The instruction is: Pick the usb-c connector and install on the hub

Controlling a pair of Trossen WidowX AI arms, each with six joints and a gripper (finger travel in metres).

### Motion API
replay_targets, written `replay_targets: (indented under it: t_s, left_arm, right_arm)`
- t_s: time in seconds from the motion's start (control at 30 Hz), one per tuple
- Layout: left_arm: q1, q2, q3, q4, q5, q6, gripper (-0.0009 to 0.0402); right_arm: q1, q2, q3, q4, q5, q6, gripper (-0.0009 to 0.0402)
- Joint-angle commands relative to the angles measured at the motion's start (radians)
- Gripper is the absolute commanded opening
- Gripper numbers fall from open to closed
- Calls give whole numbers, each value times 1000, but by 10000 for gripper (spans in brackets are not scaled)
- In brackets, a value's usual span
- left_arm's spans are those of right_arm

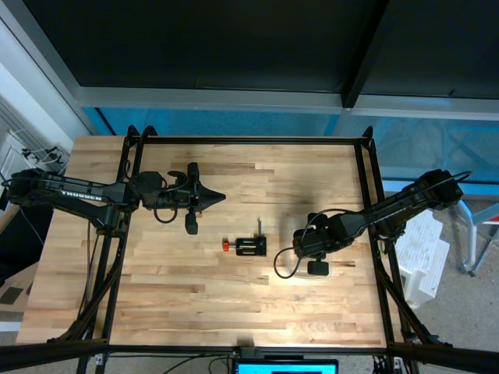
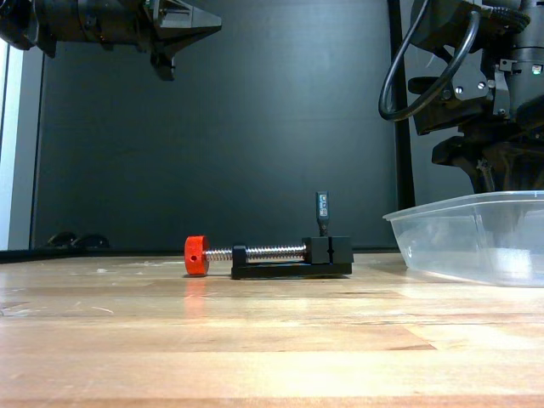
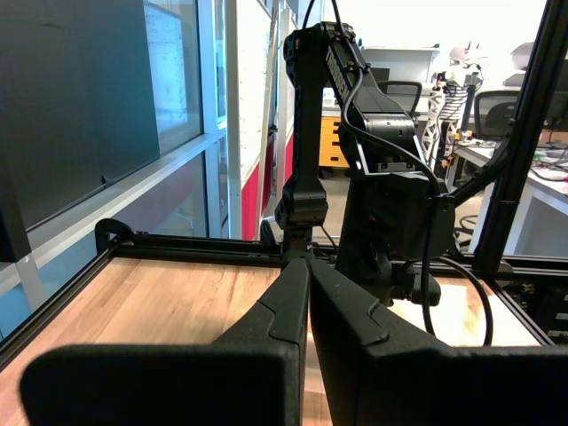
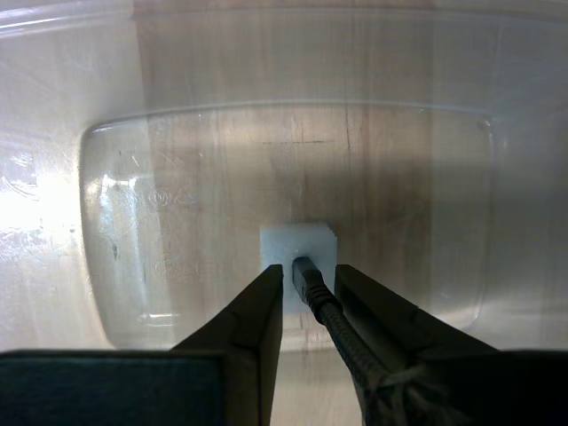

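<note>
The right gripper (image 4: pixel 307 269) reaches down into a clear plastic tray (image 2: pixel 459 242) that sits right of centre on the wooden table (image 1: pixel 195 296). Its fingers (image 4: pixel 257 311) are only narrowly parted. The usb-c connector (image 4: pixel 306 282), a small dark tip on a short braided lead, lies in the gap between them. It sits close against one finger, with a sliver of space showing on its other side, so it is flanked rather than plainly clamped. Just past the fingertips a small white square piece (image 4: pixel 299 238) rests on the tray floor. The hub (image 1: pixel 251 247) lies on the table just left of the tray, apart from it. Its orange-red knob (image 2: pixel 196 255) points left, and a thin dark pin (image 2: pixel 321 208) stands upright at the end nearer the tray. The left gripper (image 1: pixel 219 197) hangs high above the table, well to the left of and farther back than the hub. It points right, with its fingers pressed together and holding nothing.
</note>
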Motion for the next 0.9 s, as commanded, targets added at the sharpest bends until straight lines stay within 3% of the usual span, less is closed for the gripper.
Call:
replay_targets:
  t_s: [0.03,0.37,0.9]
  left_arm:
    - [0,0,0,0,0,0,0]
    - [0,0,0,0,0,0,0]
    - [0,0,0,0,0,0,0]
  right_arm:
    - [0,-1,1,-1,-2,0,51]
    - [0,-1,1,-2,-7,-3,-2]
    - [-1,-13,1,-5,-7,-3,0]
